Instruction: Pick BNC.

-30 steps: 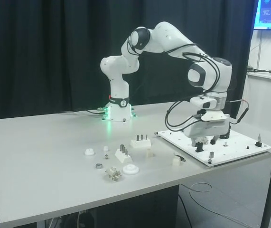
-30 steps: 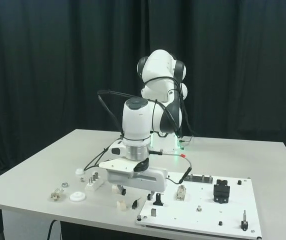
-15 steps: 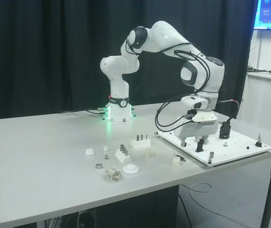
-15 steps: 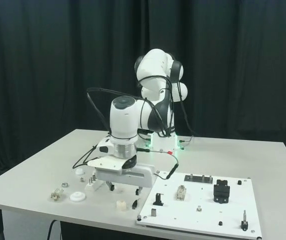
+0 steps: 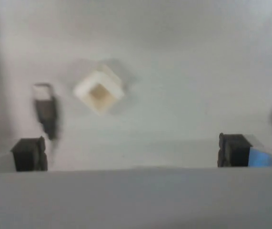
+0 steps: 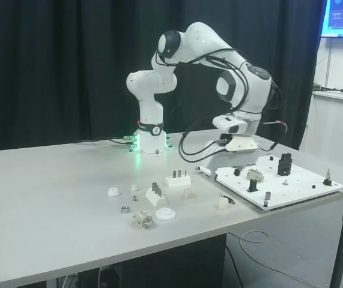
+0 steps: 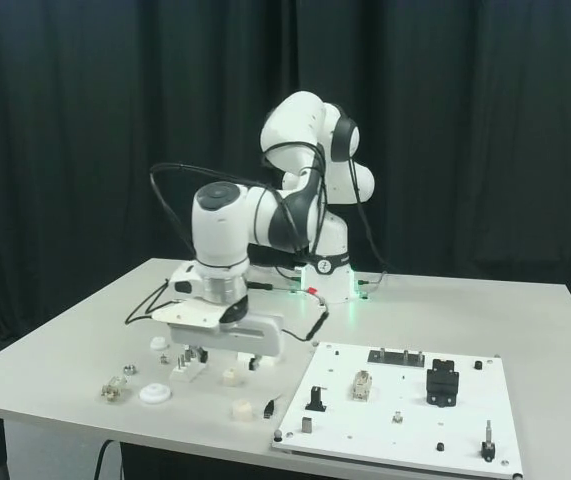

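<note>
The wrist view is blurring a small black connector [image 5: 45,110] and a white square block [image 5: 99,90]. The small parts [image 6: 149,204] on the surface [image 6: 57,180] are appearing too small to identify. The wrist housing is cutting off the claw fingers [image 5: 29,154].

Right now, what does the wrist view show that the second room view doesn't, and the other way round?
Only the wrist view: the two black fingers close up, set wide apart with nothing between them, and the hollow top of a white block.

Only the second room view: the whole arm, the white board with its mounted parts, and the black curtain.

Both: the grey table, and probably the same block with a black plug lying beside it, apart from it.
</note>
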### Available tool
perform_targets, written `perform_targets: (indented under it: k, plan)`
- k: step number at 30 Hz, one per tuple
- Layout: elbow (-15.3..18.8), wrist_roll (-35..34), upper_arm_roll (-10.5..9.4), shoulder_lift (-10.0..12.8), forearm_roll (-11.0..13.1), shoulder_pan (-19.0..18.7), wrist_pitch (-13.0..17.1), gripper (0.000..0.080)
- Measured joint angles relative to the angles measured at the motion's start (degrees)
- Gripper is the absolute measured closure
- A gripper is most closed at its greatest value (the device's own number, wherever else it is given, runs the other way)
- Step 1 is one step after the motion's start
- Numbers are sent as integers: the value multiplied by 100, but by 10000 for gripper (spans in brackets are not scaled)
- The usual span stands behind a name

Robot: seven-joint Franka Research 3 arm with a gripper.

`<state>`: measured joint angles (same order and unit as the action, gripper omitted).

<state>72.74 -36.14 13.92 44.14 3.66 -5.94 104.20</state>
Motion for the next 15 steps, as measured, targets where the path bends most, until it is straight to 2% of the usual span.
perform_targets:
  k: [15]
  plan:
    - [515, 1207, 18, -282, -68, 523, -7, 3]
